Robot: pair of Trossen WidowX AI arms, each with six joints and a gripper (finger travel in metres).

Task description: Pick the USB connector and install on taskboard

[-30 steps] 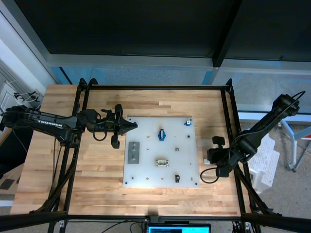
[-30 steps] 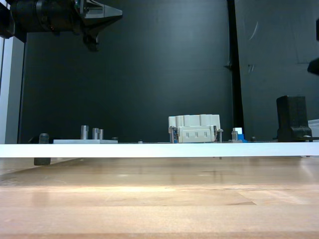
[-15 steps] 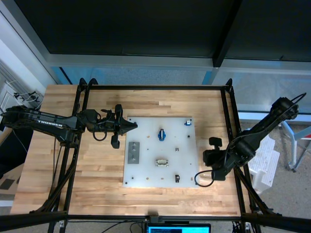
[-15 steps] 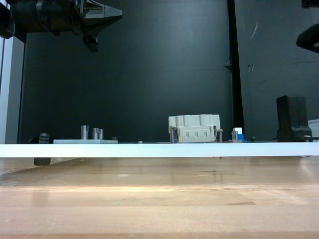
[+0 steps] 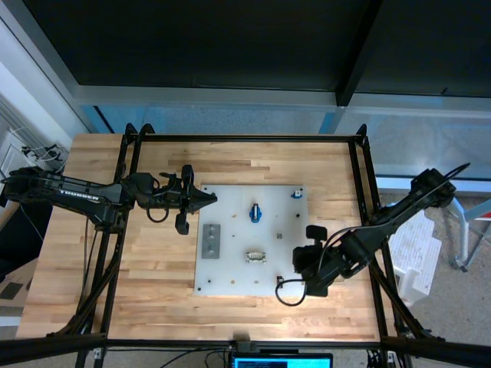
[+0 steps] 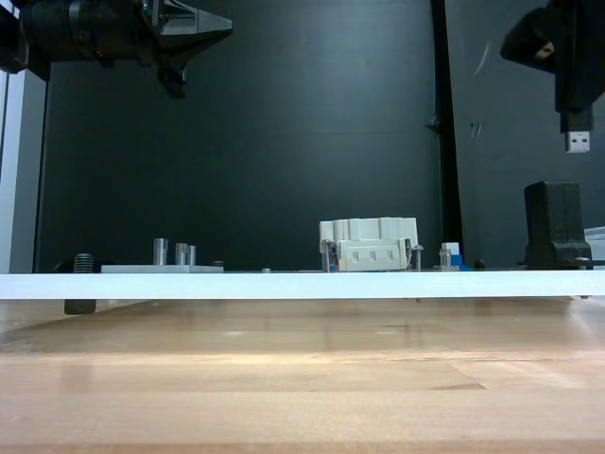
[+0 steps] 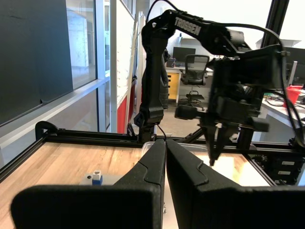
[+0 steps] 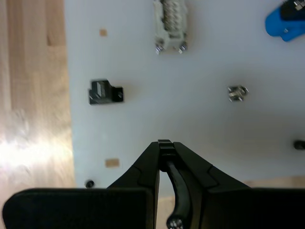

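The USB connector (image 6: 578, 140) hangs with its silver plug pointing down, its dark ridged body (image 8: 164, 143) pinched in my right gripper (image 8: 164, 146), which is shut on it. A black cable loops off behind it (image 5: 287, 297). This gripper (image 5: 309, 265) hovers over the near right part of the white taskboard (image 5: 230, 270), well above its surface (image 6: 284, 285) and close to a small black part (image 8: 102, 91). My left gripper (image 5: 207, 198) is shut with nothing in it, held high over the board's far left edge (image 6: 219, 23).
On the board stand a grey block (image 5: 210, 241), a blue fitting (image 5: 255, 212) and a whitish multi-pin socket (image 5: 255, 257). A black frame rail (image 5: 368, 199) borders the table. A clear tray (image 5: 418, 253) lies beyond the right rail.
My right arm has swung left from outside the frame rail to over the board's near right part, carrying the USB connector, which now shows in the low view. The left arm has stayed still.
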